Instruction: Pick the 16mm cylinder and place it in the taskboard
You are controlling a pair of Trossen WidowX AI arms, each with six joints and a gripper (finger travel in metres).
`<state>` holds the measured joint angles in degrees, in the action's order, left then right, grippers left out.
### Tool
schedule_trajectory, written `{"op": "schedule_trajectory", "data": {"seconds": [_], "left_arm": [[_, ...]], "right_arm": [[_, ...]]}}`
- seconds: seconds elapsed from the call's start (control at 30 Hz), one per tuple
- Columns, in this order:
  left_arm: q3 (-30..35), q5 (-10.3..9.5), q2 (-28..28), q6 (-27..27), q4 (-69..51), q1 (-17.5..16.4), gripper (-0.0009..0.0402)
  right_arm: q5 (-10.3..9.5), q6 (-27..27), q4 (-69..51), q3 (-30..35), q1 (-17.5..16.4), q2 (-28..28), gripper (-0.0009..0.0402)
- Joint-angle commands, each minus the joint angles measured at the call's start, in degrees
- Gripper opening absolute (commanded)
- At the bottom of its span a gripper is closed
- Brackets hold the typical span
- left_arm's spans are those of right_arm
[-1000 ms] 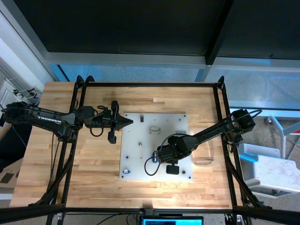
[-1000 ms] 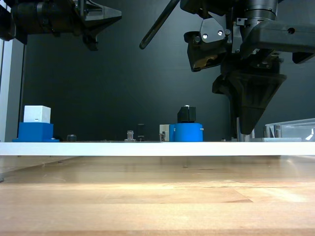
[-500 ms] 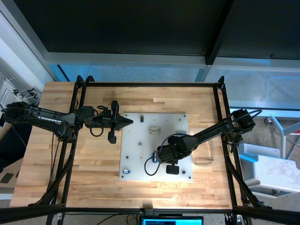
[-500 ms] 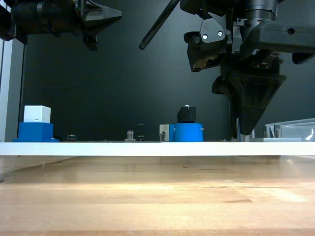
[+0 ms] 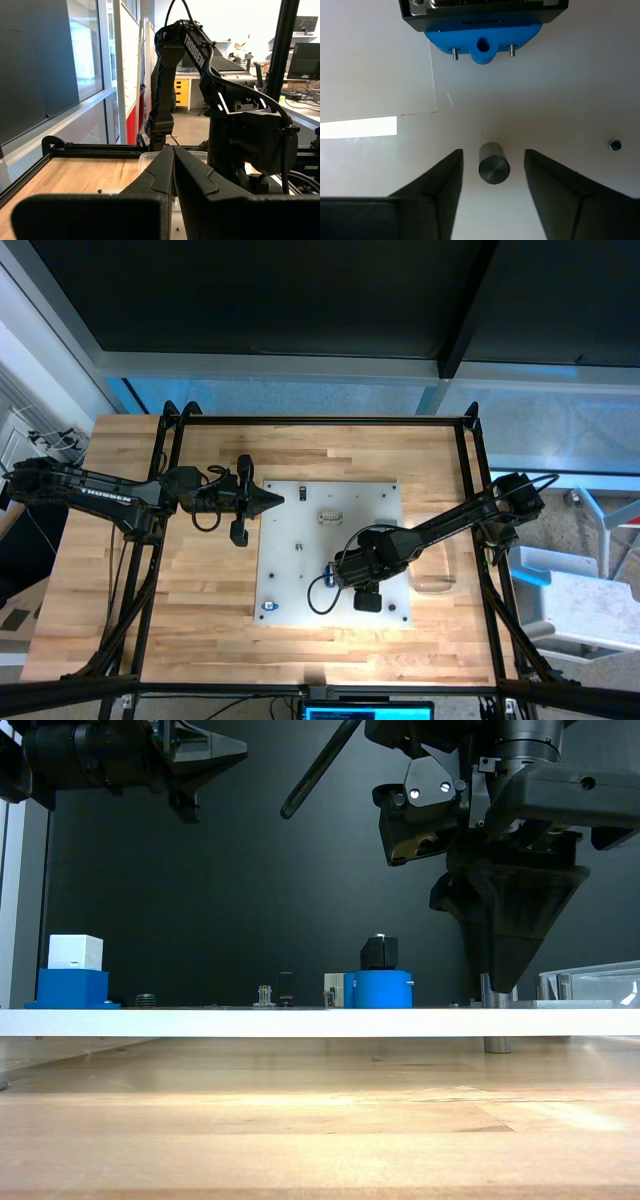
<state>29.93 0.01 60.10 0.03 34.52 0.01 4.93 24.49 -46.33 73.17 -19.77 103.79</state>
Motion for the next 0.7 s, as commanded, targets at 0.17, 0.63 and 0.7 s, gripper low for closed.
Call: {"op": "schedule_trajectory", "data": {"seconds": [0.17,0.63,0.7], "left_arm": [[0.0,0.00,0.0,0.0,0.0,0.0,0.0000],[0.0,0.00,0.0,0.0,0.0,0.0,0.0000],[0.0,0.00,0.0,0.0,0.0,0.0,0.0000]], "right_arm": [[0.04,0.0,-0.1,0.0,0.0,-0.2,0.0240],[0.02,0.0,-0.4,0.0,0.0,-0.3,0.0271],[0.02,0.0,-0.4,0.0,0.0,-0.3,0.0271]]}}
